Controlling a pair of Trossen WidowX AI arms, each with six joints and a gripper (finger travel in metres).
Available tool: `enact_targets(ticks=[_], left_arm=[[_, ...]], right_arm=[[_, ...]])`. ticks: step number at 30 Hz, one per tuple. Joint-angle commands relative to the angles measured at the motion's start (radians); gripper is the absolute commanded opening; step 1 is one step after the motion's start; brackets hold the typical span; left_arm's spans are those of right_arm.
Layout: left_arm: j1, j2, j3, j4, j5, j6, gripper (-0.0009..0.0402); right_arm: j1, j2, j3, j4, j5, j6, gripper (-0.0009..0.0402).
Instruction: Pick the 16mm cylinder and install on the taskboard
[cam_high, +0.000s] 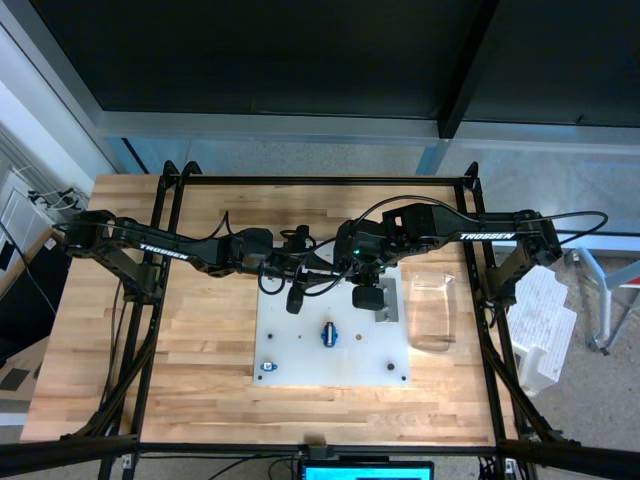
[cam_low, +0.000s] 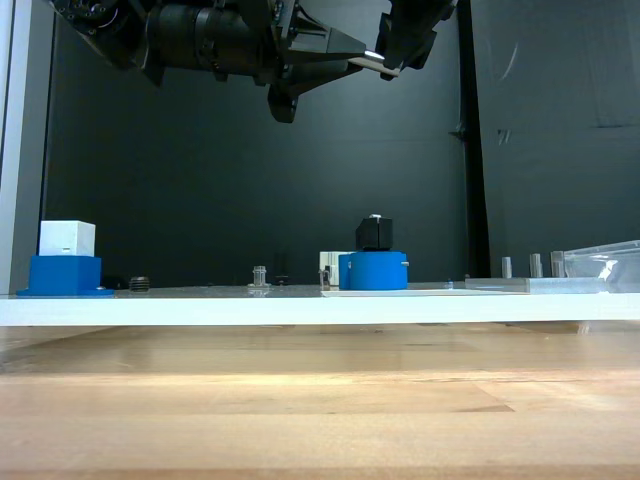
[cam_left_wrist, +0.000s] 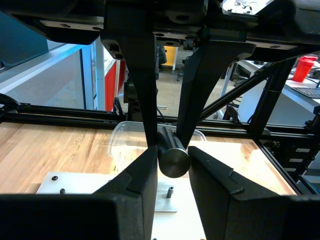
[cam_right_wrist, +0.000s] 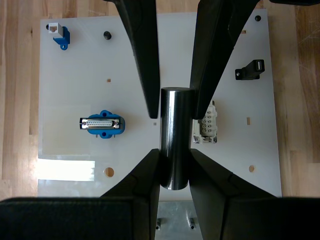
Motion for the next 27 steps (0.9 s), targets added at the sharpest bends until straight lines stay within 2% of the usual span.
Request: enact_targets(ticks=[1, 10, 16, 19, 21, 27], left_arm=[[0.000, 0.000, 0.001, 0.000, 0.002, 0.000, 0.0058], [0.000, 0.000, 0.001, 0.000, 0.002, 0.002, 0.0001], [0.000, 0.000, 0.001, 0.002, 0.001, 0.002, 0.0008], [0.000, 0.000, 0.001, 0.002, -0.023, 0.002, 0.0007], [0.000, 0.000, 0.001, 0.002, -0.025, 0.002, 0.0007], [0.001, 0.000, 0.001, 0.005, -0.025, 0.002, 0.0007]], right_arm=[[0.000, 0.000, 0.000, 0.002, 0.002, 0.001, 0.0014], [0.000, 0.000, 0.000, 0.006, 0.011, 0.004, 0.0028], [0.000, -0.001, 0.000, 0.006, 0.011, 0.005, 0.0098], [0.000, -0.001, 0.000, 0.006, 0.011, 0.004, 0.0141], [0.000, -0.007, -0.006, 0.010, 0.011, 0.005, 0.0167], [0.001, -0.112, -0.133, 0.149, 0.011, 0.006, 0.0211]])
